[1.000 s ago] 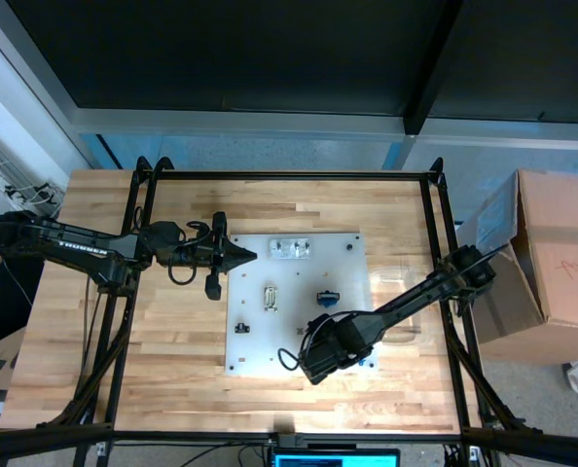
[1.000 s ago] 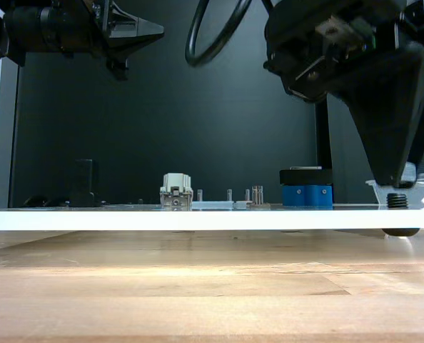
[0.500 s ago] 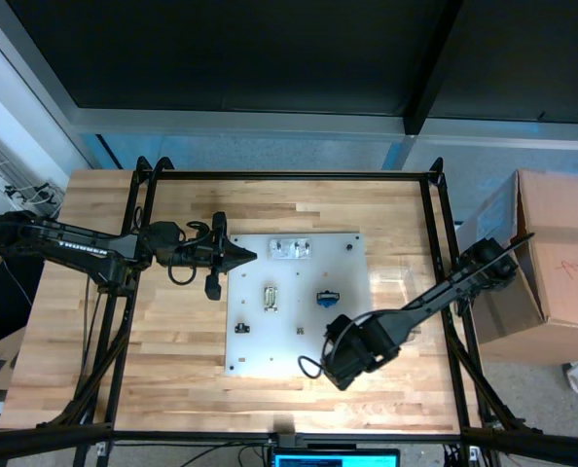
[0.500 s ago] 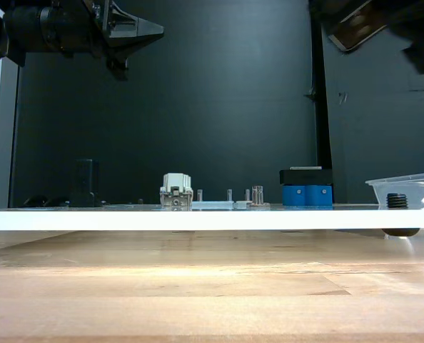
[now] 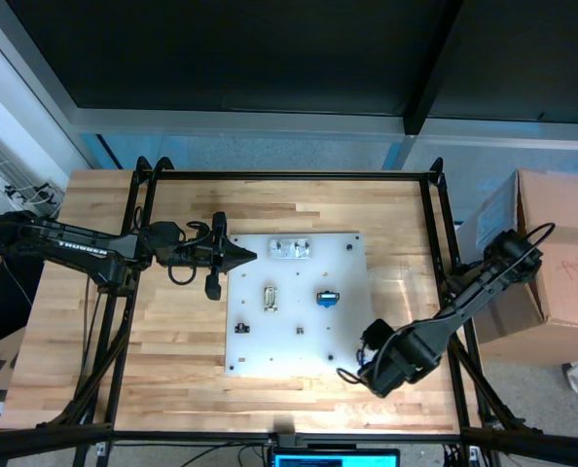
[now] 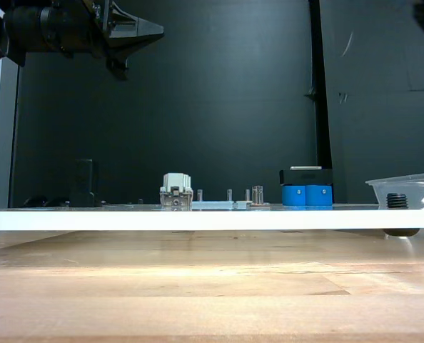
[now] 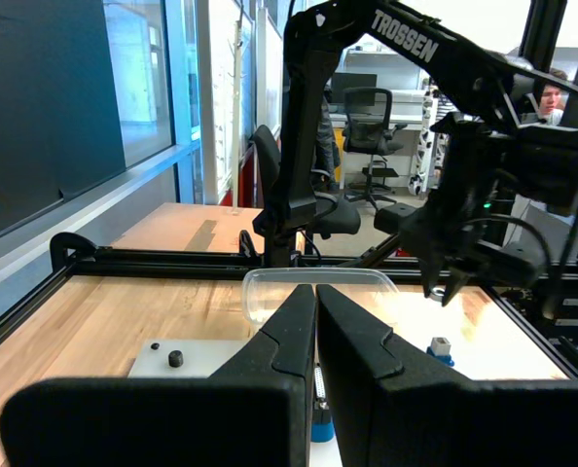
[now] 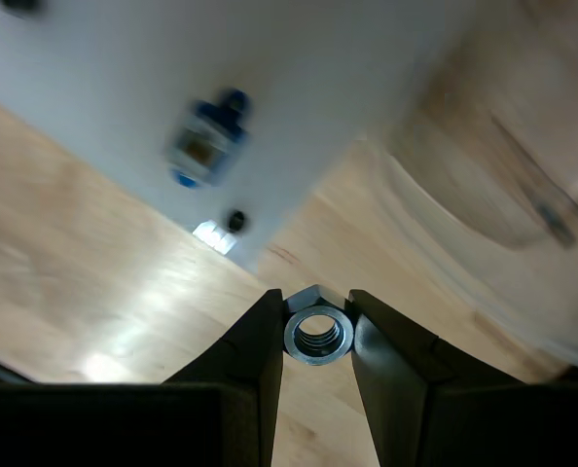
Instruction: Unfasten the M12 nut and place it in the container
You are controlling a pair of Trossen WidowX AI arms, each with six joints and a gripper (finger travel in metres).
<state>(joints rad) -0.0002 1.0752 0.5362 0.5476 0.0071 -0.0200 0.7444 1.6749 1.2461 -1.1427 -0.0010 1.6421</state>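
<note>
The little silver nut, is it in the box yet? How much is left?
Done: the nut is off; its stud shows bare ribs. In hand: the right tool grips the nut above the table, off the board's near right corner. Left: putting it in the clear container, not yet done. The left tool hangs shut and empty by the board's left edge.

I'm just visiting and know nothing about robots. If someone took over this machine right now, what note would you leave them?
Right gripper: fingers shut on the small silver nut, held high over the wooden table off the white board's near right corner.
Left gripper: fingers shut, empty, hovering at the board's left edge.
Done: nut is off; the short black ribbed stud stands bare.
Left: put the nut into the clear plastic container.
</note>
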